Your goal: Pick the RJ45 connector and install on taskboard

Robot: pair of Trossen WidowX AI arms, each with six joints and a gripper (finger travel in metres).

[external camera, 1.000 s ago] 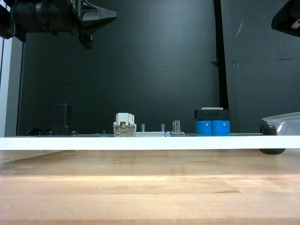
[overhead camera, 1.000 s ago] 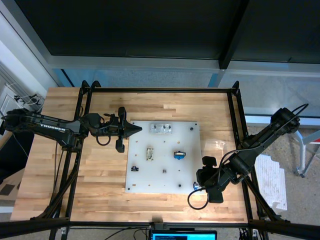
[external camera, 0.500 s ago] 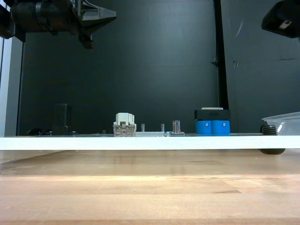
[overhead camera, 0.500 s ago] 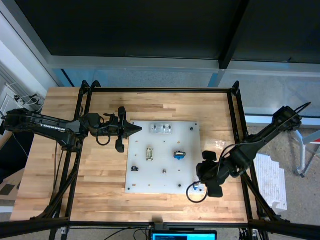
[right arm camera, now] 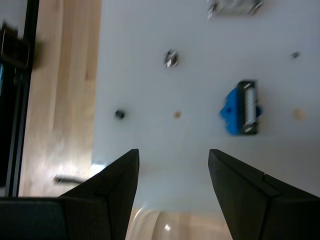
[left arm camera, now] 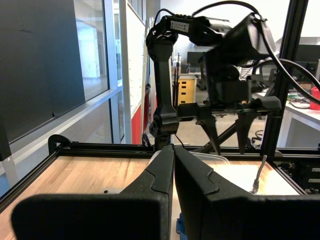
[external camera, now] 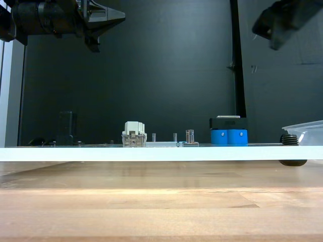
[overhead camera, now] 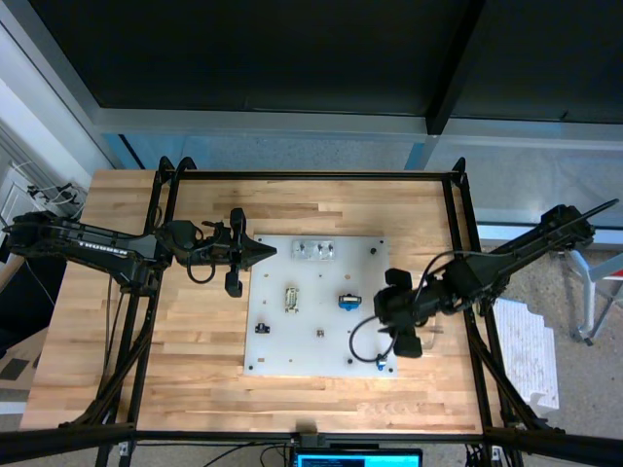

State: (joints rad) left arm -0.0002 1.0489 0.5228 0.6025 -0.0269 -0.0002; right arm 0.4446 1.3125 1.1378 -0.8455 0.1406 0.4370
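Since a second ago, my right gripper is swinging inward from the near right corner of the tabletop. It is now hovering over the right edge of the taskboard, fingers spread and holding nothing, facing a blue fitting. My left gripper is hanging high over the board's far left edge, fingers pressed together. I cannot make out the RJ45 connector.

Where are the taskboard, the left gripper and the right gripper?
taskboard (overhead camera: pixel 282 355): high view, bare white surface.
left gripper (overhead camera: pixel 269 251): high view, shut fingertips, above taskboard's left edge.
right gripper (right arm camera: pixel 172 152): right wrist view, midway between open fingertips, above taskboard.
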